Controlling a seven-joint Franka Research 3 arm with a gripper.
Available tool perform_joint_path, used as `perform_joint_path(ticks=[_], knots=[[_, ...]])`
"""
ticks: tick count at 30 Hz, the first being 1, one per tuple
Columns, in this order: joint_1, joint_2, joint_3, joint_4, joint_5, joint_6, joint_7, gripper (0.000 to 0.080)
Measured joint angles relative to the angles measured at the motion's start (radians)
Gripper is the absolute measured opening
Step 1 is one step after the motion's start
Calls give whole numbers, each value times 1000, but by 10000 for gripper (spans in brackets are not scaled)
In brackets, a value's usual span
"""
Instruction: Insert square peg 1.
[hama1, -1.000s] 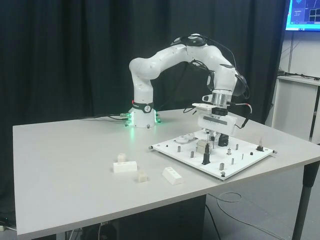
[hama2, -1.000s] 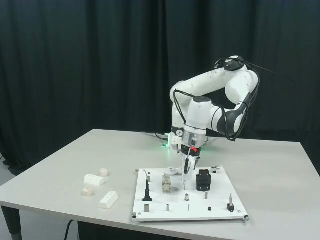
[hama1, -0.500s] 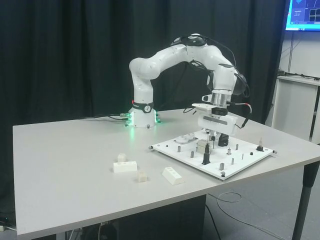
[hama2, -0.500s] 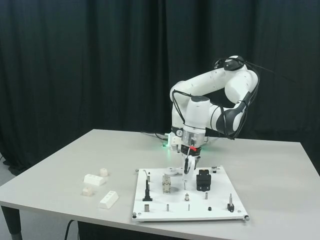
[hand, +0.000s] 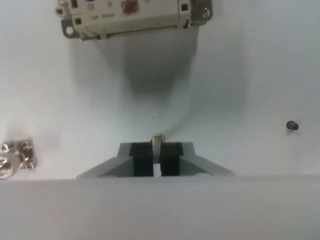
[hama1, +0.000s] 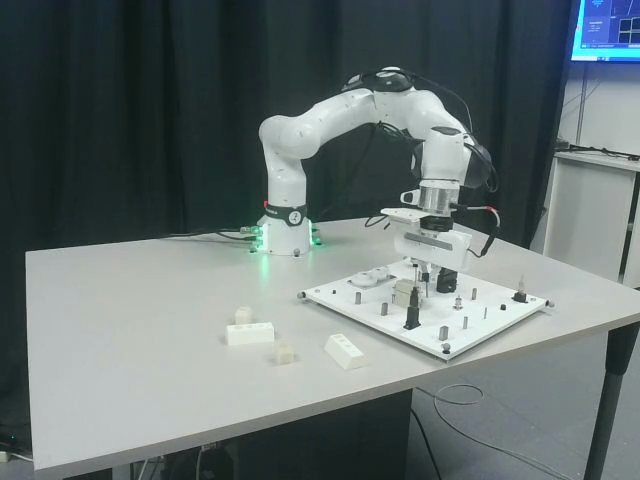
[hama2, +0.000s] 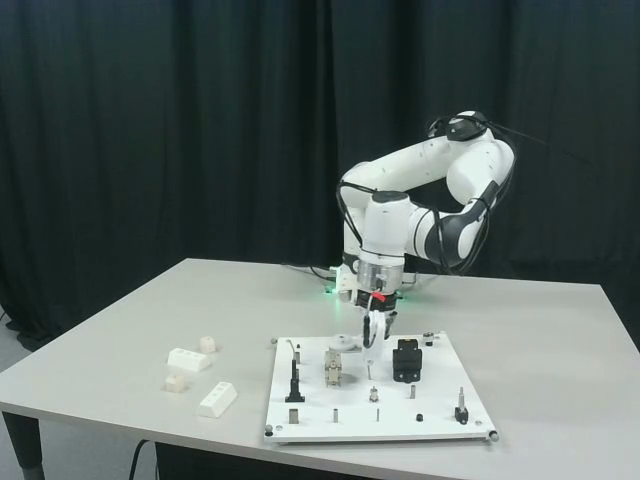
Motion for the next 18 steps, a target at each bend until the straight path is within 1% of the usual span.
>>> perform_joint_path(ticks=[8, 18], knots=[[-12, 0, -4, 0, 24, -20, -40, 26], [-18, 0, -6, 0, 38, -34, -88, 26]])
